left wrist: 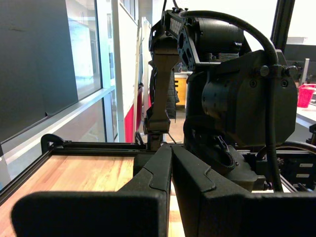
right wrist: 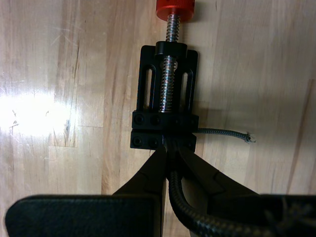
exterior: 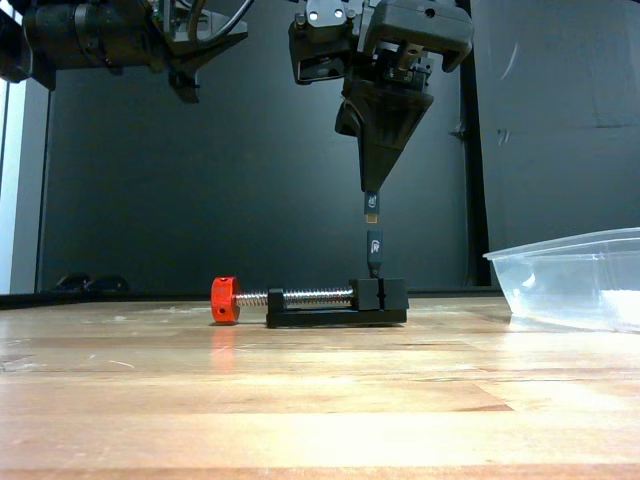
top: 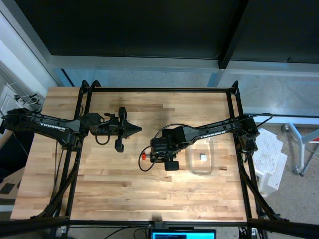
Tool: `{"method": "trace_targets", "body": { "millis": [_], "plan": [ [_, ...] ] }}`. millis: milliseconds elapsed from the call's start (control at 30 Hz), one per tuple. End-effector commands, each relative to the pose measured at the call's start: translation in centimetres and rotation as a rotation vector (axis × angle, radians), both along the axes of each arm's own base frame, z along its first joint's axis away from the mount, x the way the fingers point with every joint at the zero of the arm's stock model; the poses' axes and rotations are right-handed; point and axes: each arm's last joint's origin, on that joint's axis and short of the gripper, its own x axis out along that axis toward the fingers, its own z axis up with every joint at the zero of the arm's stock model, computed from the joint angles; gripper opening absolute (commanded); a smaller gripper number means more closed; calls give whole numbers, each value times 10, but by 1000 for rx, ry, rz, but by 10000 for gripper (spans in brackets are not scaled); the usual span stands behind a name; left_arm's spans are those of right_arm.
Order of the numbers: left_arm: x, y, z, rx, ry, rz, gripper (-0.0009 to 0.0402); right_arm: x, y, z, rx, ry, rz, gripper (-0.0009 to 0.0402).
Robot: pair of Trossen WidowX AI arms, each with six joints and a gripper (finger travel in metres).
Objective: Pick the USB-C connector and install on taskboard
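The taskboard [exterior: 335, 302] is a small black block with a red-orange knob [exterior: 225, 299] on a screw, and a thin dark upright pin [exterior: 375, 250] at its right end. My right gripper [exterior: 371, 190] points straight down over that pin, shut on the USB-C connector [exterior: 371, 208], whose metal tip hangs a little above the pin without touching it. In the right wrist view the fingers [right wrist: 153, 170] pinch the braided cable [right wrist: 180, 202] over the taskboard [right wrist: 165, 106]. My left gripper [top: 135, 129] hovers left of the board, shut and empty.
A clear plastic tray [top: 202, 168] holding a small white piece [top: 203, 157] stands right of the taskboard, also seen as the tray [exterior: 575, 280] in the low view. A short frayed cable end [right wrist: 224, 132] sticks out beside the board. Black frame rails [top: 159, 90] edge the table.
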Motion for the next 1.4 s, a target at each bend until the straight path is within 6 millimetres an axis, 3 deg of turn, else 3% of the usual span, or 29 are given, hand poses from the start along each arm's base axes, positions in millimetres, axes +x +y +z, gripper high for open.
{"method": "trace_targets", "body": {
  "millis": [33, 1400],
  "plan": [
    [0, 0, 0, 0, -1, 0, 0, -1, 0, -2, 0, 6, -2, 0],
    [0, 0, 0, 0, -1, 0, 0, 0, -2, -15, -7, 1, 29, 0]
  ]
}}
